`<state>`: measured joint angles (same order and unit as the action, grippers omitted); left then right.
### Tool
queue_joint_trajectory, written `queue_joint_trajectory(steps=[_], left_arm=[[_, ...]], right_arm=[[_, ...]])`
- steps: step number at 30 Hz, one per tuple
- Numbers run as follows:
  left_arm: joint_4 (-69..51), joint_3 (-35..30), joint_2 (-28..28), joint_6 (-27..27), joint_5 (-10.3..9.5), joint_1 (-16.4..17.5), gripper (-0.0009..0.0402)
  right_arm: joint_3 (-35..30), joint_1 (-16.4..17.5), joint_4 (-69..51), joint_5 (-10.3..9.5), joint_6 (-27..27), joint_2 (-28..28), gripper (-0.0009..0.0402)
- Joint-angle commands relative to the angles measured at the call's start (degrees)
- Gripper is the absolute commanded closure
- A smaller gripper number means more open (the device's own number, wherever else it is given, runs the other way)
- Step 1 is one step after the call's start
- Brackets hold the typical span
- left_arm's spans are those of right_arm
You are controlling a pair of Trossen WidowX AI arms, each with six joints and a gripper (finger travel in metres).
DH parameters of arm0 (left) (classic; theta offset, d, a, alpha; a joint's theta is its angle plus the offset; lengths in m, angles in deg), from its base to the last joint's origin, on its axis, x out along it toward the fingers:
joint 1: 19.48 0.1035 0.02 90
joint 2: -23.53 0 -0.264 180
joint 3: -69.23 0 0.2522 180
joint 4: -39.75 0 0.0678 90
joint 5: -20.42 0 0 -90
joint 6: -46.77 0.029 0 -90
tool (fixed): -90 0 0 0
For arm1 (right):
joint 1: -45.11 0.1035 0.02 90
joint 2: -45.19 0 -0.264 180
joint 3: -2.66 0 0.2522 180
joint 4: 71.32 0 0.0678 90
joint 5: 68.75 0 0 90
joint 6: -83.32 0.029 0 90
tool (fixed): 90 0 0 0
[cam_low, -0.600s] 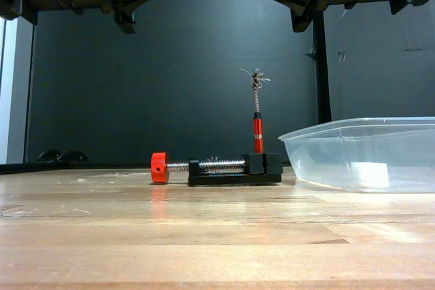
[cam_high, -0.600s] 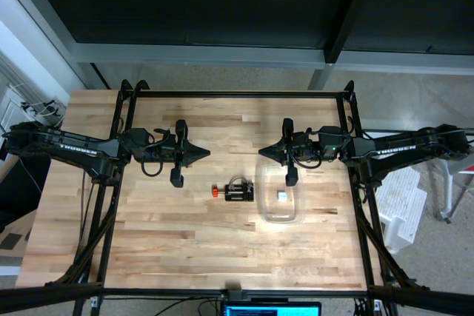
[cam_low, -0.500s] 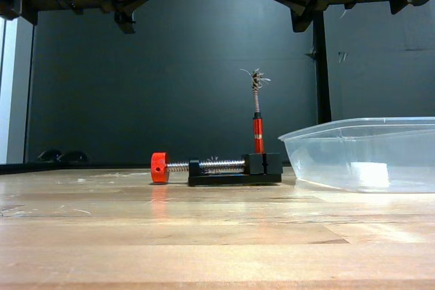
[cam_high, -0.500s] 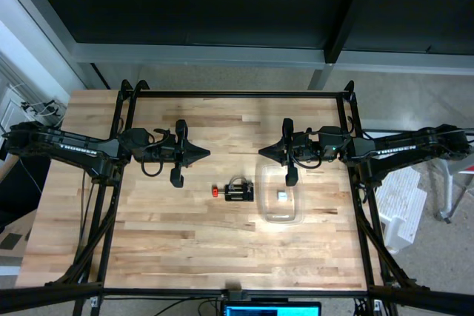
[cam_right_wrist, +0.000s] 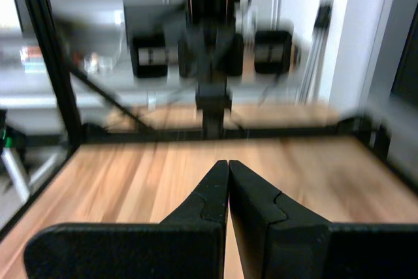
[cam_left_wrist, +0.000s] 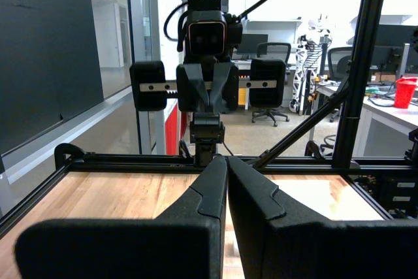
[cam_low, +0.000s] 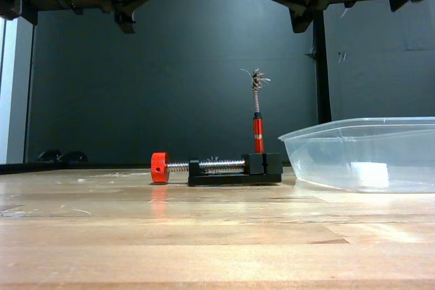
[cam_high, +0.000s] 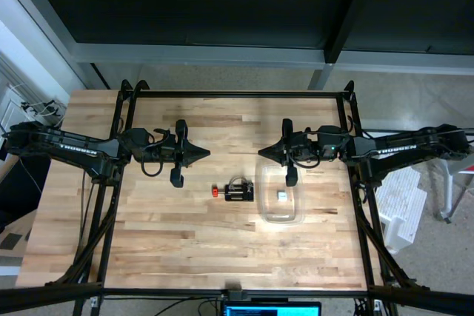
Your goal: Remove the RCA connector from the receptacle and place in the container
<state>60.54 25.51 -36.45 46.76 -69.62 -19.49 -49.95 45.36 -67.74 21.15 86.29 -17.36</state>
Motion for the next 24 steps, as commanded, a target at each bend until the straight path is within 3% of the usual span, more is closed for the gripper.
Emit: queue_joint_trajectory(steps=[1,11,15,24], left_arm=[[0.0,0.0,0.0,0.0,0.00,0.0,0.0393],[0.0,0.0,0.0,0.0,0.00,0.0,0.0393],[0.0,0.0,0.0,0.0,0.00,0.0,0.0393],[0.0,0.0,0.0,0.0,0.00,0.0,0.0393]], right_arm=[[-5.2,0.5,-14.1,0.04,0.1,-0.8,0.0393],[-16.8,3.2,-40.0,0.22,0.0,-5.7,0.0393],[-20.9,4.5,-46.8,2.29,0.1,-9.2,0.0393],[-29.1,5.6,-59.2,3.76,2.6,-19.3,0.0366]])
